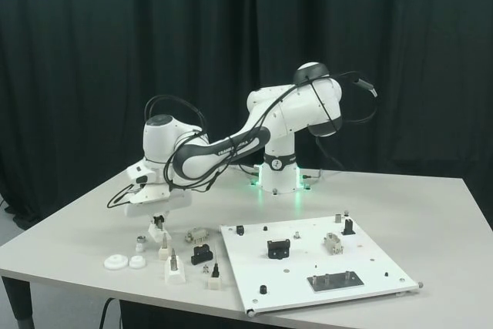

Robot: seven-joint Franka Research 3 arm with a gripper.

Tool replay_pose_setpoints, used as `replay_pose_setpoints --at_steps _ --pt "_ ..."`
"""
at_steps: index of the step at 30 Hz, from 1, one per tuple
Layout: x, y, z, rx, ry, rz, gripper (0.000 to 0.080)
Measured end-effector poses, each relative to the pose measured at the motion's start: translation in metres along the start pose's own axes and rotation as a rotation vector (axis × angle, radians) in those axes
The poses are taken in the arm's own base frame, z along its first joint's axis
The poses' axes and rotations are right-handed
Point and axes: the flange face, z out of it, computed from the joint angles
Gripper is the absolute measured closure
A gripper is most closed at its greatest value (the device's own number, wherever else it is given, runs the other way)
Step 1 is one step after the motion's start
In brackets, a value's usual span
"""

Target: Pick square peg 3.

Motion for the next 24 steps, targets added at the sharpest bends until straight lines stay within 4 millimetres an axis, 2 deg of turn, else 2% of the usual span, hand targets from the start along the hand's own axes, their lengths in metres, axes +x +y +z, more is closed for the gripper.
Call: replay_pose_setpoints --at_steps 8,24 --pt "-0.001 -0.004 -0.014 0.014 -0.013 0.003 0.0688" --pt "-0.006 -0.013 -0.058 0.02 -0.032 0.027 0.0689"
